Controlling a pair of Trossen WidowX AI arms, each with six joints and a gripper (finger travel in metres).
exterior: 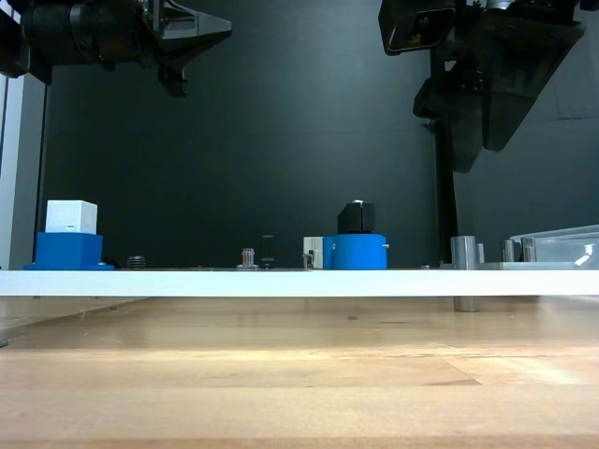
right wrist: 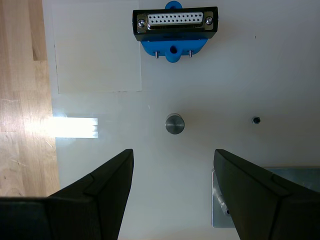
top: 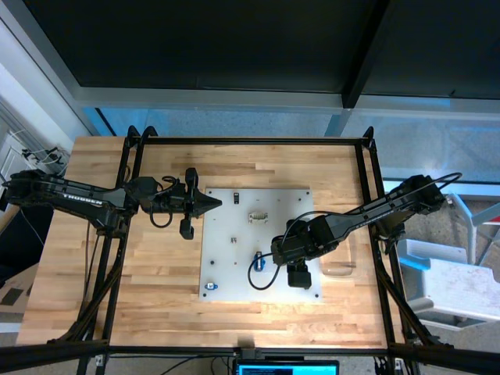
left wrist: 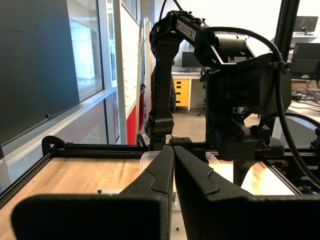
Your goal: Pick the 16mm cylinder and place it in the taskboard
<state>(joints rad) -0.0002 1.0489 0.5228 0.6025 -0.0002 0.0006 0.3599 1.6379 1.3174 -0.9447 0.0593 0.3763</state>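
Note:
The 16mm cylinder (right wrist: 174, 124), a small silver round peg, stands upright in the white taskboard (right wrist: 100, 50). In the low view the cylinder (exterior: 464, 253) passes through the taskboard (exterior: 281, 282) and sticks out below it. My right gripper (right wrist: 173, 155) hangs open above the peg, apart from it and holding nothing; it hovers over the right half of the taskboard (top: 234, 266). From the high view the peg is hidden under the right gripper (top: 283, 248). My left gripper (top: 215, 203) is shut and empty, raised at the board's left edge.
A blue mount with a black multi-pin connector (right wrist: 175, 20) and a grey metal block (right wrist: 270, 200) sit near the peg. A blue knob (exterior: 358, 251) and a blue base with a white cube (exterior: 70, 234) stand on the board. A clear tray (exterior: 562, 245) lies to its right.

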